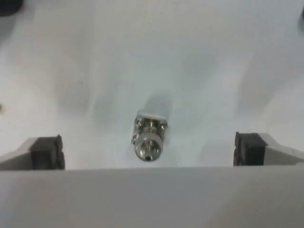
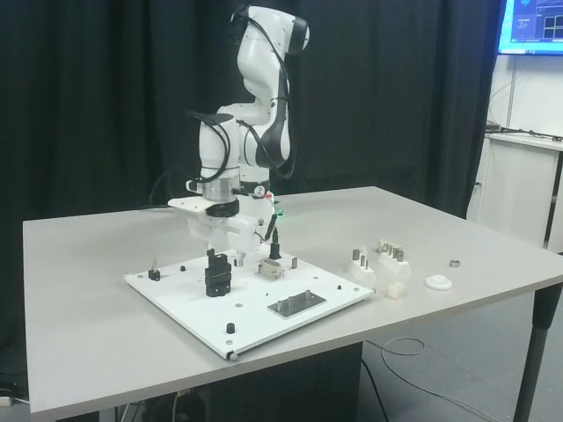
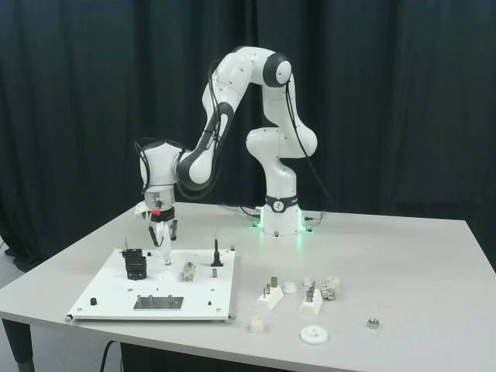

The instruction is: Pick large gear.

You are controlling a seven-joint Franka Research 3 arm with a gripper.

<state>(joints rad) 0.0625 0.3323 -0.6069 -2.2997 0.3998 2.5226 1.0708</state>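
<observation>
The large gear (image 2: 437, 282) (image 3: 313, 335) is a flat white toothed disc lying on the grey table near its front edge, off the white board. My gripper (image 2: 215, 246) (image 3: 162, 232) hangs over the far part of the white board (image 2: 176, 299), well away from the gear. In the wrist view my gripper (image 1: 148, 151) is open wide, with black pads (image 1: 47, 152) on either side and nothing held. A small metal stud (image 1: 149, 137) stands on the board between the fingers.
On the board are a black block (image 2: 217, 272), a black peg (image 3: 216, 256), a metal connector (image 3: 188, 271) and a grey plate (image 2: 296, 304). Beside the board stand white holders with pegs (image 2: 361, 264), small white parts (image 2: 396, 288) and a metal ring (image 2: 455, 262).
</observation>
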